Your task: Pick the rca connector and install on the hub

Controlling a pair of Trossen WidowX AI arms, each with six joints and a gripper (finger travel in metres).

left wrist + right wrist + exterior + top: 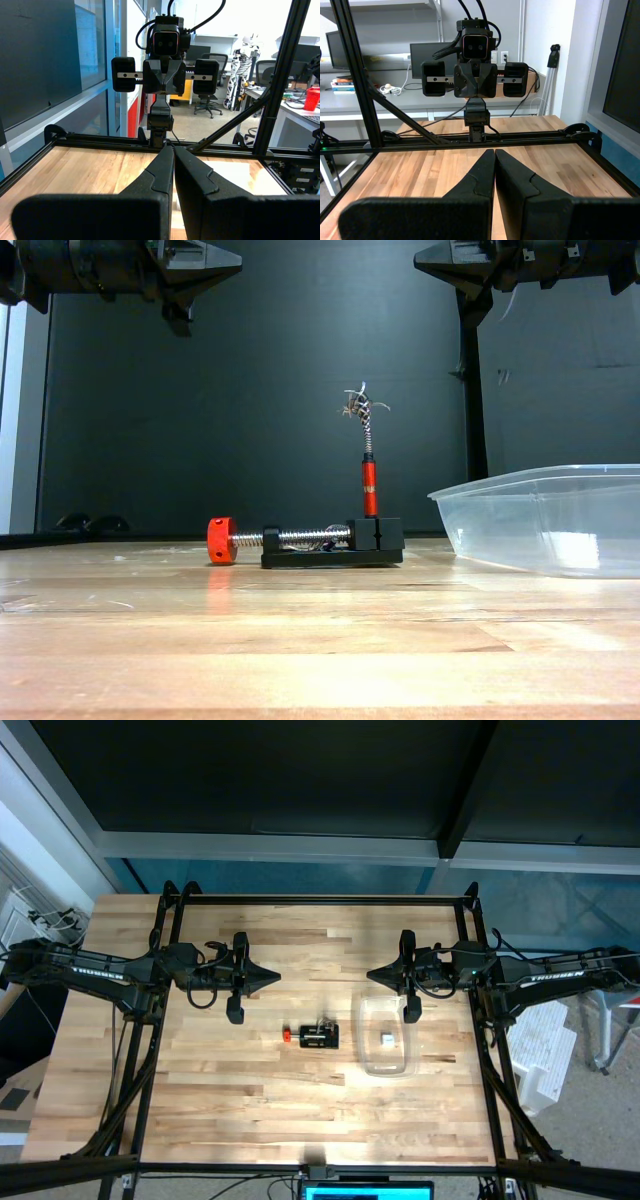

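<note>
Two end effectors hang closed above the tabletop (250, 1100), tips facing each other: left end effector (272, 977), right end effector (374, 977). Black hub (318, 1036) lies below, between them, near clear tray (386, 1071).

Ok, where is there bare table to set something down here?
Bare table: the whole near strip in front of the hub and tray; also left of the hub. Crowded: the narrow gap between hub and tray. Left pincer and right pincer, both shut, hang high, beyond the hub.
</note>
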